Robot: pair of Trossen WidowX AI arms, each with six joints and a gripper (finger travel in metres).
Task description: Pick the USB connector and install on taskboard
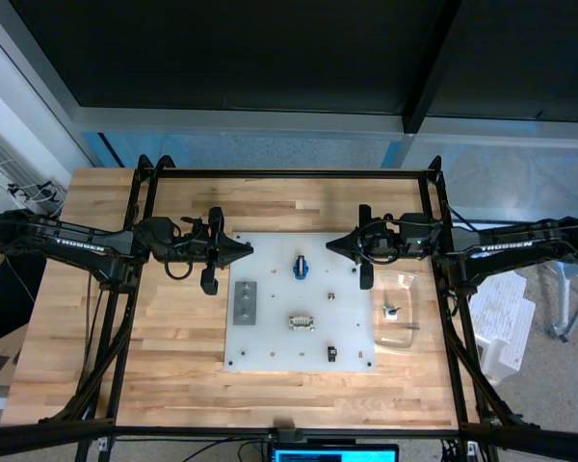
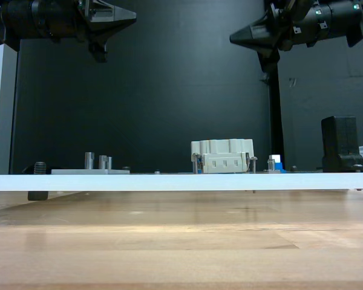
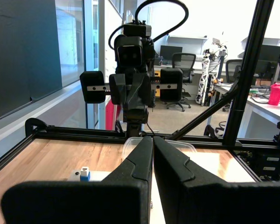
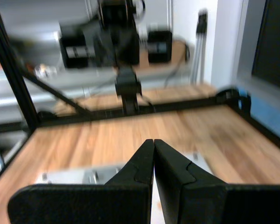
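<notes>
Wooden table (image 1: 67, 318) inside a black frame (image 1: 289, 174), white taskboard (image 1: 270, 346) lying flat at its middle. Left tool (image 1: 249, 249) high over the board's far left corner, fingers pressed together, gripping nothing. Right tool (image 1: 328, 244) likewise high over the far right part, closed and empty, tip pointing inward. USB connector (image 1: 391, 311) down in the clear tray (image 1: 411, 289) just right of the board: outward of the right tool and toward the near edge, well apart from the left one. Long axis too small to judge. Right arm plainly nearer; small black socket (image 1: 332, 353) likely the destination.
</notes>
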